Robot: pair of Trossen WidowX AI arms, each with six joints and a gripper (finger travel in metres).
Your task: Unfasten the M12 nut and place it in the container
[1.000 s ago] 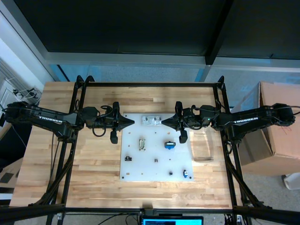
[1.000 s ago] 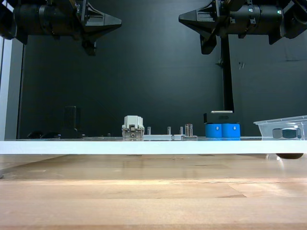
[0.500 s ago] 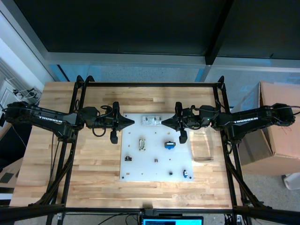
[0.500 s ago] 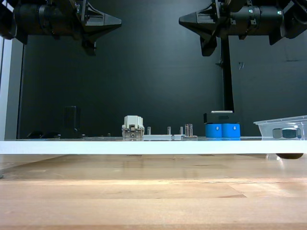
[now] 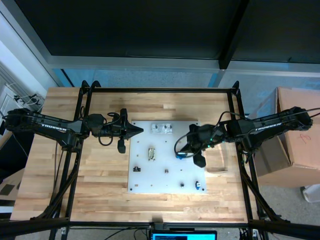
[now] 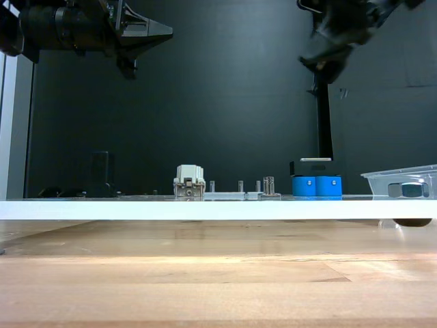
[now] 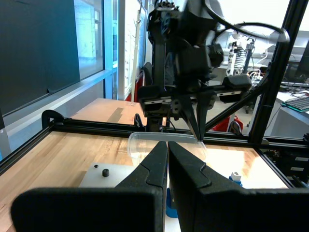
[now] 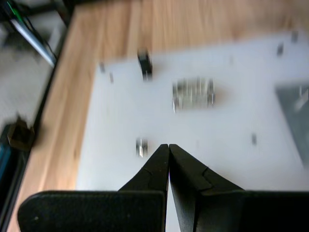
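The small silver M12 nut [image 5: 198, 185] [image 6: 407, 190] sits on its stud near the white board's [image 5: 150, 177] near right edge, outside the clear container [image 5: 218, 162] [image 6: 399, 179]. My left gripper [image 5: 141, 131] [image 6: 169, 29] [image 7: 167, 145] hangs high beside the board's far left corner, fingers shut on nothing. My right gripper [image 5: 177, 148] [image 6: 305, 57] [image 8: 169, 147] is tilted down over the board's middle right, above the blue connector [image 5: 181, 154], also shut and holding nothing. It is well above and away from the nut.
A grey-white connector [image 5: 151, 154] [image 6: 189, 183], a silver post [image 5: 166, 171] [image 6: 268, 184] and small fittings stand on the board. The black frame rails [image 5: 160, 90] ring the wooden table. A cardboard box [image 5: 295, 140] sits off the table's right side.
The right arm has swung nearer and tipped downward, from level beside the board's far edge to over the blue connector. The left arm and the nut have not moved.
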